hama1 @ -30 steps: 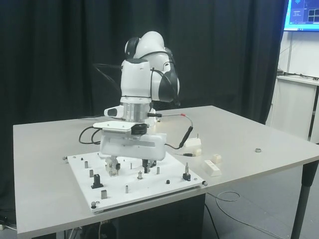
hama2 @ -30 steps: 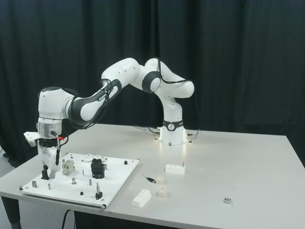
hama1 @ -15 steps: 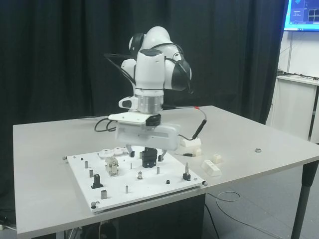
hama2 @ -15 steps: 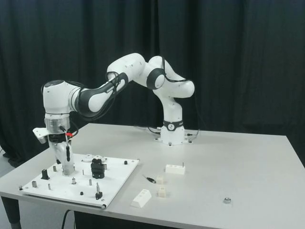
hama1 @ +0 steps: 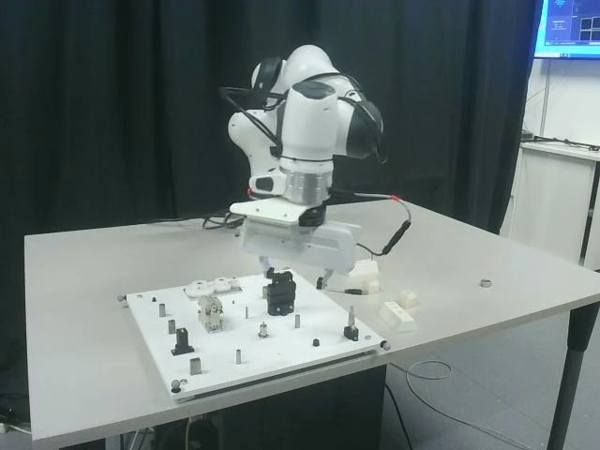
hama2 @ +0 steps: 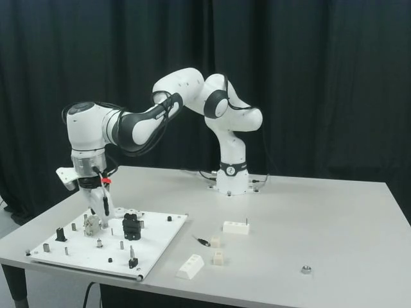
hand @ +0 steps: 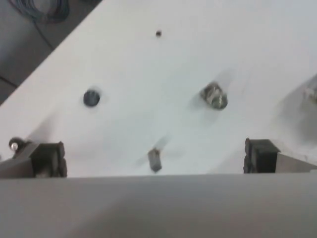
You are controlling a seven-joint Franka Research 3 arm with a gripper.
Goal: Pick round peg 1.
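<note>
So the gripper (hand: 154, 156) hangs above the white board (hama1: 281, 361) on the grey table (hama1: 84, 272), fingers spread wide with nothing between them. A small round peg (hand: 154, 159) stands upright on the board right below, untouched.

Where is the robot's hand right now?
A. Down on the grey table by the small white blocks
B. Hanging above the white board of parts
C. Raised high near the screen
B: in both room views the hand hangs above the white board, holding nothing.
</note>
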